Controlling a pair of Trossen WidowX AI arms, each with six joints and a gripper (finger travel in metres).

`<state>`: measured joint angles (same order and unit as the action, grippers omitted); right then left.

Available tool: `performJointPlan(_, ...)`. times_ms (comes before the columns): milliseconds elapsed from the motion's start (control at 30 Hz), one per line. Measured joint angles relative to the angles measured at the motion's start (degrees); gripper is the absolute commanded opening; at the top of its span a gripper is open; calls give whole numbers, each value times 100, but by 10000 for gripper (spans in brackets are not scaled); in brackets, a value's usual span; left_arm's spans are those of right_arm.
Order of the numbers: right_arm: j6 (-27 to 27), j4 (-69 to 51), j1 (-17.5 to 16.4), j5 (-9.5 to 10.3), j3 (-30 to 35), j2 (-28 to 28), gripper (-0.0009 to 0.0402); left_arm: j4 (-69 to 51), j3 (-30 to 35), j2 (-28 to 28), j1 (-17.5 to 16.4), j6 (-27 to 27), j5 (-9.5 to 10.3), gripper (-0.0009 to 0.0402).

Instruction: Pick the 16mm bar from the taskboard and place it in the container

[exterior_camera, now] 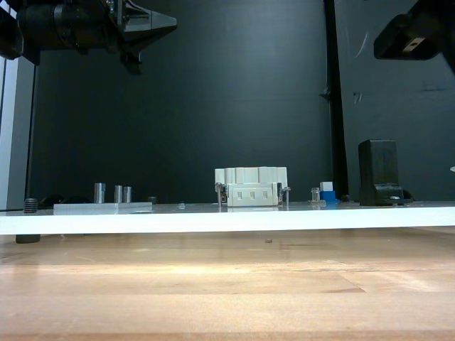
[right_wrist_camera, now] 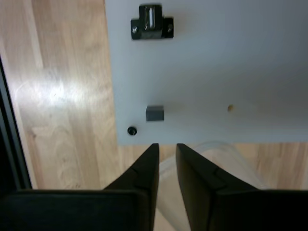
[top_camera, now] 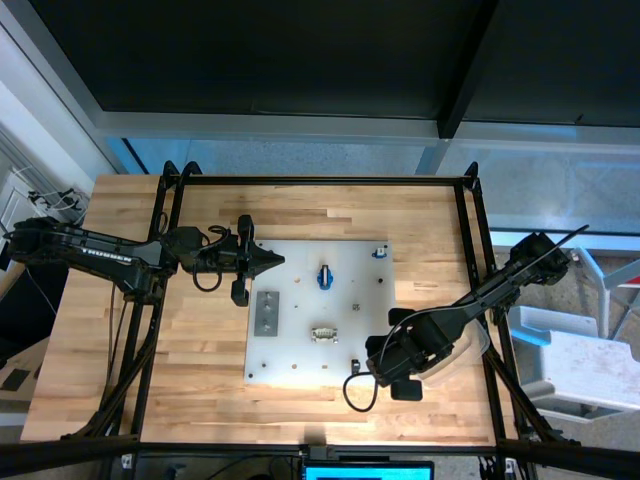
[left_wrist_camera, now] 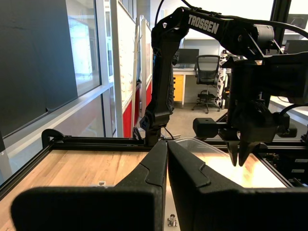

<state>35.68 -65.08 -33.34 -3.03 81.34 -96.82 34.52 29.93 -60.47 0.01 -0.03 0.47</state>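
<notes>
The 16mm bar (right_wrist_camera: 154, 113) is a small dark grey square standing on the white taskboard (right_wrist_camera: 216, 72) near its corner. My right gripper (right_wrist_camera: 167, 150) hangs high over the board's right edge, a short way back from the bar. Its fingers are open by a narrow gap with nothing between them. The clear container (right_wrist_camera: 217, 150) lies right below and behind those fingers, beside the board. In the high view the right gripper (top_camera: 386, 354) hides the bar, and the container (top_camera: 468, 345) shows past it. My left gripper (top_camera: 272, 260) is shut, held high over the taskboard's (top_camera: 300, 345) far left edge.
A black piece with a pale top (right_wrist_camera: 151, 21) is screwed to the board beyond the bar, and a black screw (right_wrist_camera: 132, 130) sits at the corner. The grey block (top_camera: 267, 312), the blue piece (top_camera: 325, 277) and the silver connector (top_camera: 323, 334) stand on the board. A black frame (top_camera: 470, 260) rims the table.
</notes>
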Motion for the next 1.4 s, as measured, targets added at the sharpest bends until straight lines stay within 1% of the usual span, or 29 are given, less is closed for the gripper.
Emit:
performJointPlan(33,0,15,-4,-42,0,-2,92,0,0,-2,0,2,-2,0)
performJointPlan(233,0,33,-22,-44,-2,-2,163,2,2,-2,0,2,0,0)
performJointPlan(400,-2,24,-28,-50,-17,-44,210,2,2,-2,0,2,0,0)
performJointPlan(500,-2,31,-35,-94,-28,-70,233,0,2,0,0,0,0,0)
performJointPlan(567,-7,28,-39,-181,-31,-101,244,0,2,-2,0,2,0,0)
performJointPlan(700,-20,31,-52,-195,-35,-197,254,0,2,-2,0,2,0,0)
performJointPlan(1000,-96,245,-79,-199,-74,-402,256,2,2,-2,0,2,0,0)
performJointPlan(1400,-125,640,-109,-190,-396,-422,255,2,0,-2,0,2,0,0)
